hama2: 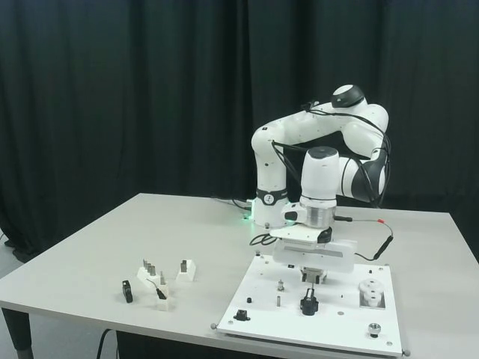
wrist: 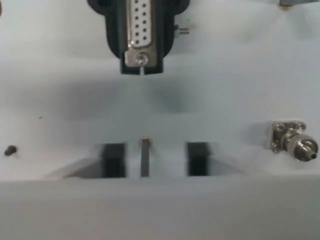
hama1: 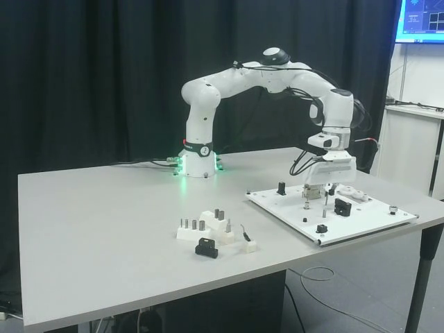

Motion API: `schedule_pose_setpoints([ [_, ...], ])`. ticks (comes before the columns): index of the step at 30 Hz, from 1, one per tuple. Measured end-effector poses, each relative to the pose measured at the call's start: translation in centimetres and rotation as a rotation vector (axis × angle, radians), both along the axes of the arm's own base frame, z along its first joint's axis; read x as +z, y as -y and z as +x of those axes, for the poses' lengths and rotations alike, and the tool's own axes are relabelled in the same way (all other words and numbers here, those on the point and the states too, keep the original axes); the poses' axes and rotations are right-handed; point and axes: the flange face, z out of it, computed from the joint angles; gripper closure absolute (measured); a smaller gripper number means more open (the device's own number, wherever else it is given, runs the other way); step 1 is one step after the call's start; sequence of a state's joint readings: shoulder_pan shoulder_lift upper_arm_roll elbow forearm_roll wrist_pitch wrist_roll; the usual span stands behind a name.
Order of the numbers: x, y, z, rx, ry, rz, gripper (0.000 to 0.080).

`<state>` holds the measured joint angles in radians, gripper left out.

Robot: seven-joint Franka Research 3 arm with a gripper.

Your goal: Insert square peg 1.

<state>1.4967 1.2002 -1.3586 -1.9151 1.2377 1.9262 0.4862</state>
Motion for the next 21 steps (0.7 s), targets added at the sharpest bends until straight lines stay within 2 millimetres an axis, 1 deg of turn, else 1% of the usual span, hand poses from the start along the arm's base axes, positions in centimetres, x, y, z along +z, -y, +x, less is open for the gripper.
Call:
schedule_pose_setpoints([
  [2,0.1,0.1,0.0,-0.002,0.000,0.000,0.0772],
  [3,0.2,0.2,0.1,-0.003,0.000,0.001,0.0656],
  [4,0.3,0.2,0.1,-0.004,-0.001,0.001,0.0656],
  [5,0.4,0.3,0.1,-0.005,-0.001,0.001,0.0313],
  [10,1.1,0.7,0.2,-0.010,-0.004,-0.002,0.0313],
  [11,1.2,0.7,0.2,-0.012,-0.005,-0.001,0.0060],
  [20,2.7,1.3,0.2,-0.026,-0.016,0.007,0.0060],
  [21,2.8,1.4,0.2,-0.027,-0.016,0.007,0.0006],
])
